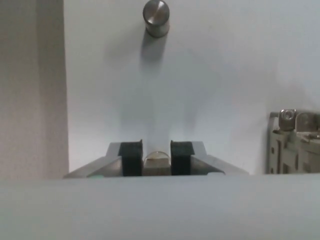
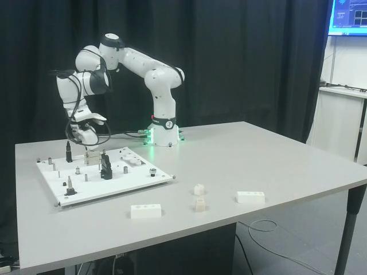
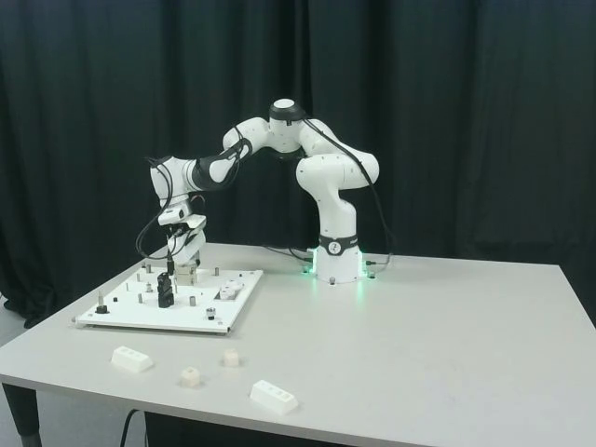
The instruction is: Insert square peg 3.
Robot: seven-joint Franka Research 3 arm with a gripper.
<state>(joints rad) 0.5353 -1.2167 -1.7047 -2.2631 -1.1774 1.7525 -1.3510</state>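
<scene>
In the wrist view my gripper is shut on a small metal peg, which sits between the two black pads. It hangs over the white board. A round metal post stands on the board ahead of the fingers. From the room views the gripper is low over the far part of the board, close to a metal fixture. The hole under the peg is hidden.
A black part and several small posts stand on the board. On the grey table in front lie white blocks and two small pieces. The arm's base is behind.
</scene>
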